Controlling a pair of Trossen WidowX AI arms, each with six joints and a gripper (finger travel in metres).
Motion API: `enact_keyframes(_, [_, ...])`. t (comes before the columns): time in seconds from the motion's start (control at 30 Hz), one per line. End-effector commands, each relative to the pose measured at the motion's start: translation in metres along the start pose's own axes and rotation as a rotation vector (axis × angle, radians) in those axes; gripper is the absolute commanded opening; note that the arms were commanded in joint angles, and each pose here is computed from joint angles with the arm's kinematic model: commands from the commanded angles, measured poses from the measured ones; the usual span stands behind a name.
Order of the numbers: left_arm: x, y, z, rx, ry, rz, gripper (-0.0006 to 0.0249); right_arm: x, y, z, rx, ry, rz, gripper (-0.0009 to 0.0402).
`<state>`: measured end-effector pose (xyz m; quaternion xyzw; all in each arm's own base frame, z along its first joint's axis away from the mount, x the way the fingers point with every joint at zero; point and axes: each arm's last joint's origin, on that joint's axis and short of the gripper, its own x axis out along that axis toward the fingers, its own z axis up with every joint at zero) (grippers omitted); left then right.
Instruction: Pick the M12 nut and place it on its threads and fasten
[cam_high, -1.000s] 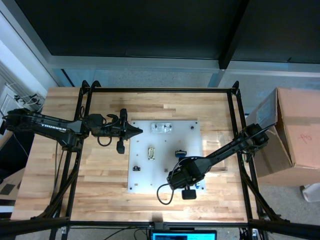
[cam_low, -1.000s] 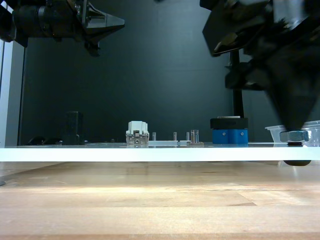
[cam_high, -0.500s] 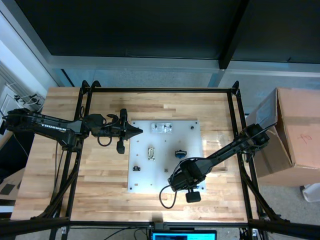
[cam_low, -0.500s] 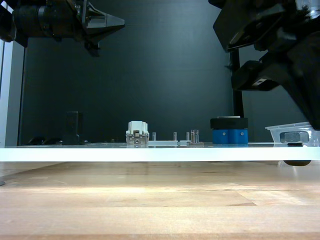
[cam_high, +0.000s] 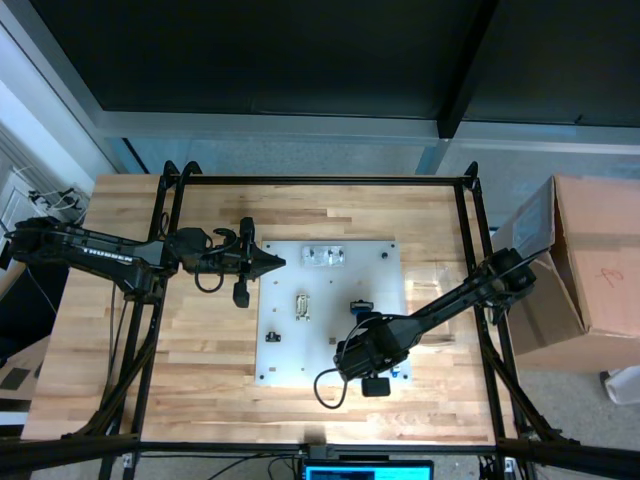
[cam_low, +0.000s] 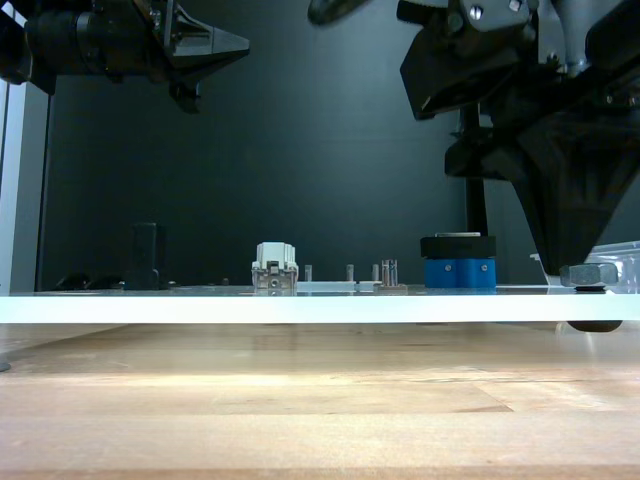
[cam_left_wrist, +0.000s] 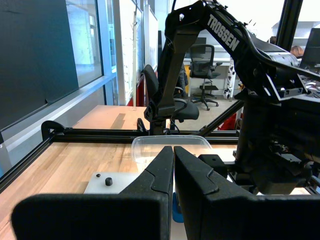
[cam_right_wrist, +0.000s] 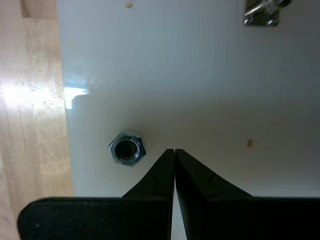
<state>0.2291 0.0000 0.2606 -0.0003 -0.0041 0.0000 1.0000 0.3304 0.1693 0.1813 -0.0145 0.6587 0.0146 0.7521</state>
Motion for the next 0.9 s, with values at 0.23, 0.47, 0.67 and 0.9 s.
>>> enact_keyframes(0.23, [0.0001, 0.0000, -0.0001, 0.000, 0.000, 0.000, 0.0000, -0.0003, 0.0030, -0.0022, 0.000, 0.035, 0.058, 0.0000])
enact_keyframes(0.47, [0.0001, 0.0000, 0.0000, 0.000, 0.000, 0.000, 0.0000, -0.0038, 0.0106, -0.0052, -0.093, 0.122, 0.312, 0.0000])
enact_keyframes(0.67, [0.0001, 0.0000, 0.0000, 0.000, 0.000, 0.000, 0.0000, -0.0068, 0.0075, -0.0055, -0.077, 0.094, 0.234, 0.0000])
enact_keyframes(0.9, [0.0001, 0.0001, 0.0000, 0.000, 0.000, 0.000, 0.0000, -0.0077, 0.0025, -0.0053, -0.034, 0.052, 0.096, 0.0000])
